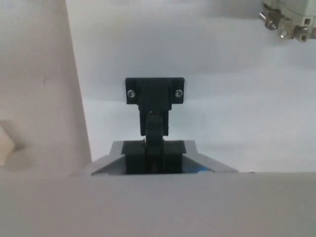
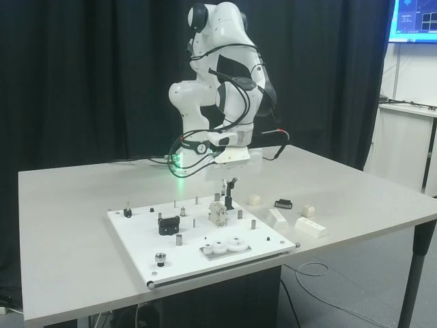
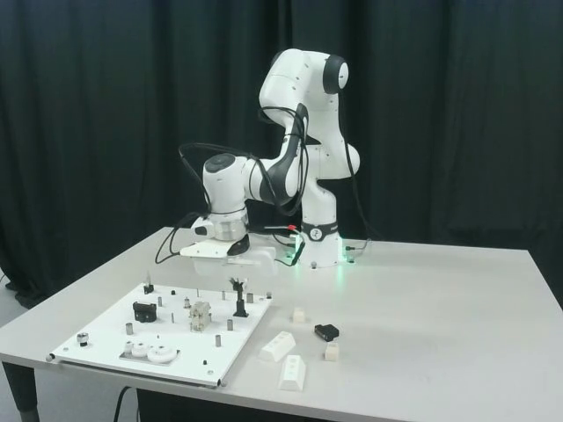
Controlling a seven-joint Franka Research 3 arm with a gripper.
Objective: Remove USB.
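Only the wrist view shows two screws (image 1: 131, 93) on the black USB mount (image 1: 154, 91).

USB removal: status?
Tool above the white board, holding nothing. USB upright in its black mount, untouched. Nothing between tool and USB.

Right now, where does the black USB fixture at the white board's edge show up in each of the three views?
Wrist view: the USB fixture sits at the picture's centre on the white board.
First room view: it stands at the board's far edge, below the gripper.
Second room view: it stands at the board's near-arm corner.
Shared landmark: the white board.
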